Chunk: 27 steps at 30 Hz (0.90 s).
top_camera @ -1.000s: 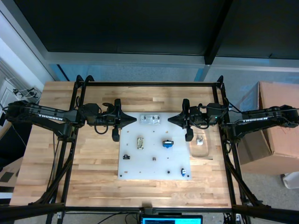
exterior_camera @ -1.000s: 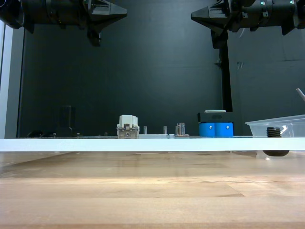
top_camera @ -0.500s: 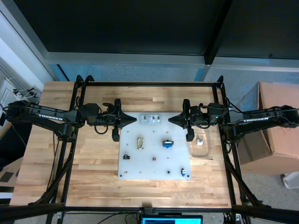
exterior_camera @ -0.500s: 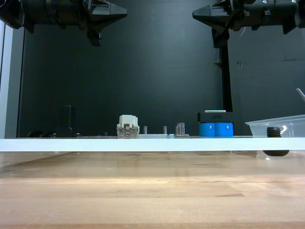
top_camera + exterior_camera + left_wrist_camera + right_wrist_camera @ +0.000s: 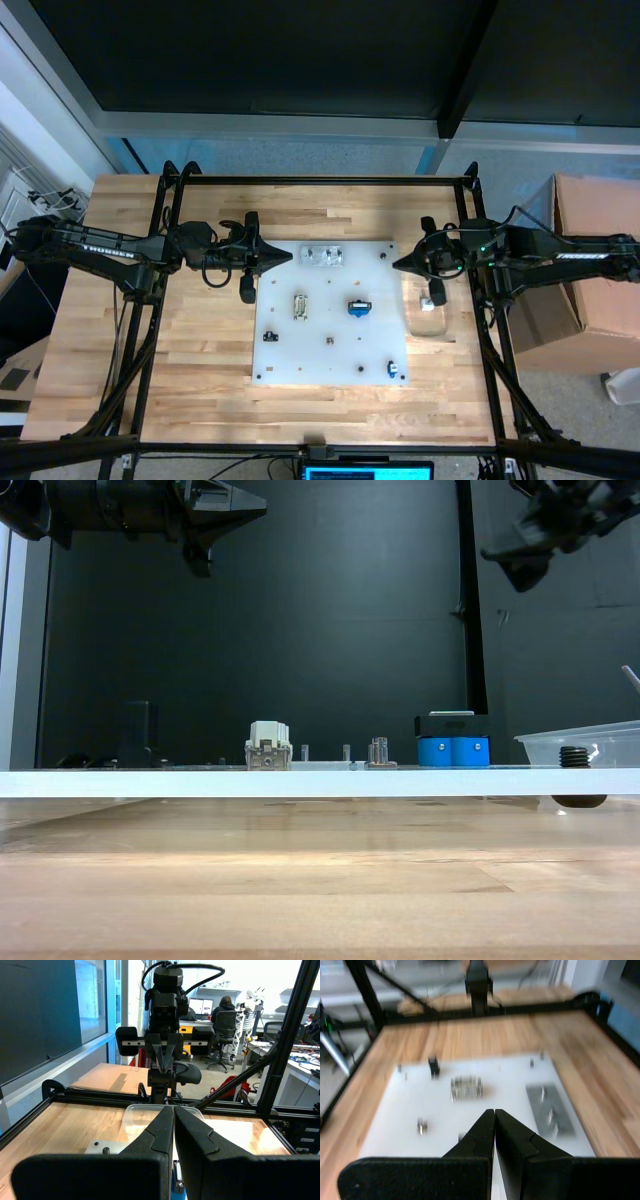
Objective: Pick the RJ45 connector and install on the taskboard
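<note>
A small pale part, likely the RJ45 connector (image 5: 426,302), lies free in the clear tray (image 5: 430,322) right of the white taskboard (image 5: 330,350), partly hidden under my right arm. My right gripper (image 5: 396,265) hangs shut and empty above the board's right edge, just left of the tray, tilted downward in the low view (image 5: 487,553). In its own blurred wrist view, its shut tip (image 5: 494,1111) points over the taskboard (image 5: 510,1085). My left gripper (image 5: 290,257) is shut and empty, high above the board's back left corner (image 5: 263,509).
The board carries a beige socket (image 5: 299,307), a blue block (image 5: 359,308), a metal plate (image 5: 323,257) and a small blue piece (image 5: 395,371). A black frame rail (image 5: 320,181) rings the table. A cardboard box (image 5: 590,270) stands off the right side.
My right arm has drawn back to the right, toward the tray, and its gripper has dipped nose-down. The left arm has not moved. The pale part stays in the tray.
</note>
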### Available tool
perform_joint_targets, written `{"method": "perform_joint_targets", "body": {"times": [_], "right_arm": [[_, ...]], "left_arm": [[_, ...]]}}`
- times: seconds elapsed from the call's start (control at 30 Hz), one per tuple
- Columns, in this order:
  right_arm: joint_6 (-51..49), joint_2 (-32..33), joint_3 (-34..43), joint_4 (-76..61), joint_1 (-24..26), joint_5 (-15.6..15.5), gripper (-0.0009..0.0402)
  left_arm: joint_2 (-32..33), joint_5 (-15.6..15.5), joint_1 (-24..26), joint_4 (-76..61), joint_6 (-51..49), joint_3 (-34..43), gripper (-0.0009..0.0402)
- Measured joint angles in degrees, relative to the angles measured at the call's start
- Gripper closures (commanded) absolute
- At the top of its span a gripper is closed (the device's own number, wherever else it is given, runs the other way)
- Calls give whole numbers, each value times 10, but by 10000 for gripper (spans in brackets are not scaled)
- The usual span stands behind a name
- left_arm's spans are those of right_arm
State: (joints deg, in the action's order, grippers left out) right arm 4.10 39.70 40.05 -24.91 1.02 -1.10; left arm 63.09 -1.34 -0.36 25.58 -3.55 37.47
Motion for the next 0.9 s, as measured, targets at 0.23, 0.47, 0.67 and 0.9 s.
{"method": "perform_joint_targets", "body": {"times": [0.23, 0.47, 0.67, 0.9], "right_arm": [[-19, -4, 68, -217, -3, 0, 394], [-23, -4, 122, -373, -5, 0, 394], [-34, -1, 148, -475, -6, 0, 393], [-34, 9, 149, -538, -7, 0, 393]], "left_arm": [[0, 0, 0, 0, 0, 0, 392], [0, 0, 0, 0, 0, 0, 393], [0, 0, 0, 0, 0, 0, 393], [0, 0, 0, 0, 0, 0, 393]]}}
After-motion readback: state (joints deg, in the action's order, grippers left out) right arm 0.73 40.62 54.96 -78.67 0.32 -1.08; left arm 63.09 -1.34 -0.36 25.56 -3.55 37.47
